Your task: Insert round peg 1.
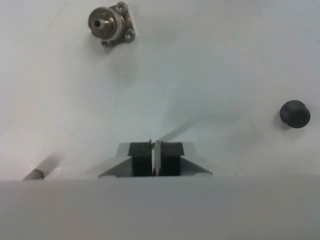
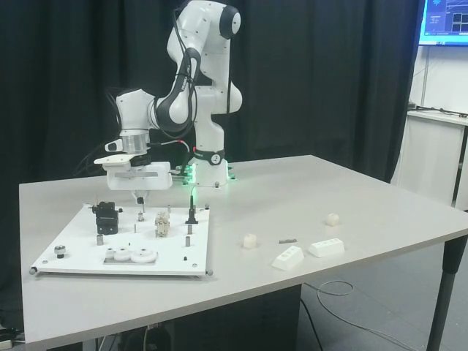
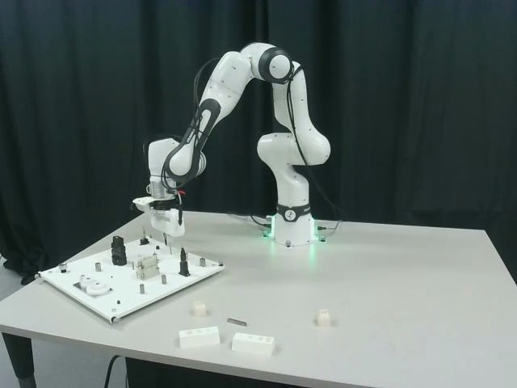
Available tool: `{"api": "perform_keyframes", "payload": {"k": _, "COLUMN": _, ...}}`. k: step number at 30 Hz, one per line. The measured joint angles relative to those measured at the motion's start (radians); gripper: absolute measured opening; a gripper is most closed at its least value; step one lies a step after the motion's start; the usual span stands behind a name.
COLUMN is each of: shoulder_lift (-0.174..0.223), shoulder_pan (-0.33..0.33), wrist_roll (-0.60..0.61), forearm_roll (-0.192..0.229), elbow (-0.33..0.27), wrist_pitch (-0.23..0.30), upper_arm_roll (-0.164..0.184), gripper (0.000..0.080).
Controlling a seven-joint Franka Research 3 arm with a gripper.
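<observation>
The grey counter [image 2: 351, 197] carried everything, with the white Franka arm [image 3: 242, 89] bolted at its far side and bent down over the white assembly board [image 2: 124, 241]. On the bare counter well away from the fingers lay two white slotted blocks [image 3: 226, 339], two small white cubes [image 3: 199, 308] and a short dark pin [image 3: 236, 321] between them.

The gripper [image 1: 153, 157] hung just above the board's far half. In the wrist view its fingers [image 1: 141, 157] stood together, with only a thin sliver of something between the pads; whether that sliver was round peg 1 could not be told. No other loose peg could be picked out with certainty, though a short white cylinder [image 1: 39, 171] lay on the board off to one side of the fingers.

Ahead of the fingers on the board sat a metal flanged bushing [image 1: 109, 23] with a central bore, and to the other side a black round knob [image 1: 295, 114]. Nearer the board's middle stood a black block [image 2: 107, 217] and several upright posts [image 2: 191, 212].

The step in hand seemed to be lining up over a receiving hole. To do it well, the fingers should be centred over the bore, kept vertical, then lowered slowly, so the peg would not catch on the rim.
</observation>
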Motion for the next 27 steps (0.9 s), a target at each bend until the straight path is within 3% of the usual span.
{"api": "perform_keyframes", "payload": {"k": 27, "shoulder_lift": -0.015, "shoulder_pan": 0.0, "wrist_roll": -0.008, "forearm_roll": 0.0, "elbow": -0.008, "wrist_pitch": -0.029, "upper_arm_roll": -0.001, "gripper": 0.0034}}
